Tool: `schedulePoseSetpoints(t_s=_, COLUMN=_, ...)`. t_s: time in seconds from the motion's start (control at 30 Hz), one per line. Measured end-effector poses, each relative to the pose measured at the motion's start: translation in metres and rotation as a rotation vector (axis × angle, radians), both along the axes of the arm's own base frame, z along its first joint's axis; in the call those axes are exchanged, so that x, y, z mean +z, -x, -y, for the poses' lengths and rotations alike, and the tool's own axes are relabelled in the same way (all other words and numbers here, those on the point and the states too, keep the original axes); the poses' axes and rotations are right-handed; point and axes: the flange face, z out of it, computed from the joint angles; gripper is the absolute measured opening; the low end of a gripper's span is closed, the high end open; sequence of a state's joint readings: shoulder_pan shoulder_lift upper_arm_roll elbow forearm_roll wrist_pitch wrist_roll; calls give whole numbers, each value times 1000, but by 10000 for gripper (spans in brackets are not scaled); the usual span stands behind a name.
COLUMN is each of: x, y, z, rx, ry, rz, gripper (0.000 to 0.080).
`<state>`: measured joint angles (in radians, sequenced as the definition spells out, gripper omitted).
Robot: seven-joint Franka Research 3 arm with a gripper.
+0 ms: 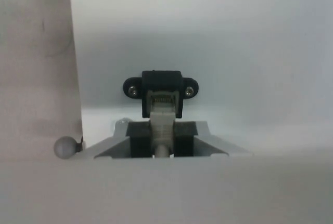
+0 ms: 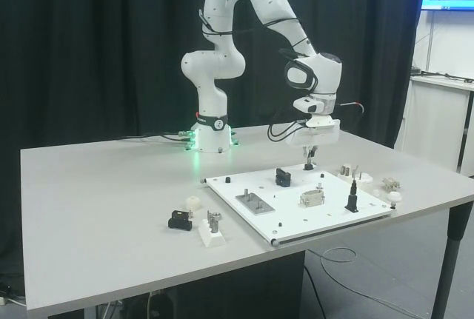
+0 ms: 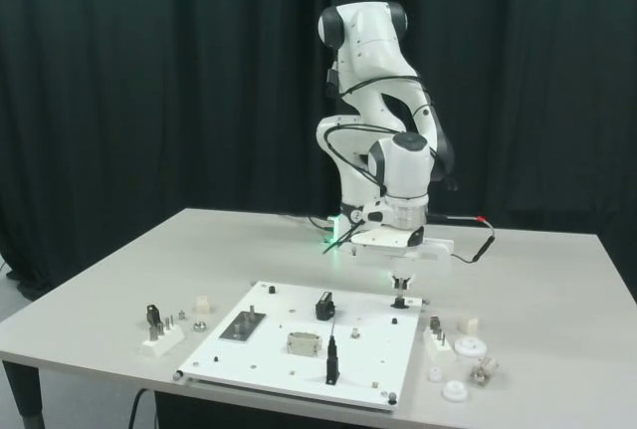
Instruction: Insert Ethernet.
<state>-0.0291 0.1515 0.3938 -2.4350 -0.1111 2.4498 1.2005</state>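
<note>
Wrist view, frame centre: my gripper [image 1: 162,143] pinched on plug [image 1: 162,122], nose at or just inside black socket [image 1: 162,91] on white board [image 2: 296,204]. Plug light, rigid plastic, latch tab fragile. Judgement: hold body sides, behind tab, push straight.

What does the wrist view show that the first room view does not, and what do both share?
Only the wrist view shows the plug entering the black socket, with a screw on each side of it. Only the first room view shows the whole arm, the table and loose parts beside the board. Both show the tool holding the plug over the white board.
</note>
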Motion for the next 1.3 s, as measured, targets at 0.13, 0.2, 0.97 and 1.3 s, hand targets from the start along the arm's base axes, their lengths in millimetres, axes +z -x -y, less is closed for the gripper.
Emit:
schedulePoseSetpoints(t_s=0.13, x=0, y=-1, z=1, rx=-1, ry=0, rz=2, gripper=84)
schedulePoseSetpoints(t_s=0.2, x=0, y=-1, z=2, rx=-3, ry=-1, rz=4, gripper=84)
schedulePoseSetpoints(t_s=0.97, x=-3, y=-1, z=0, rx=-14, ry=-5, rz=7, gripper=84)
schedulePoseSetpoints(t_s=1.3, x=-3, y=-1, z=2, rx=-17, ry=-4, rz=4, gripper=84)
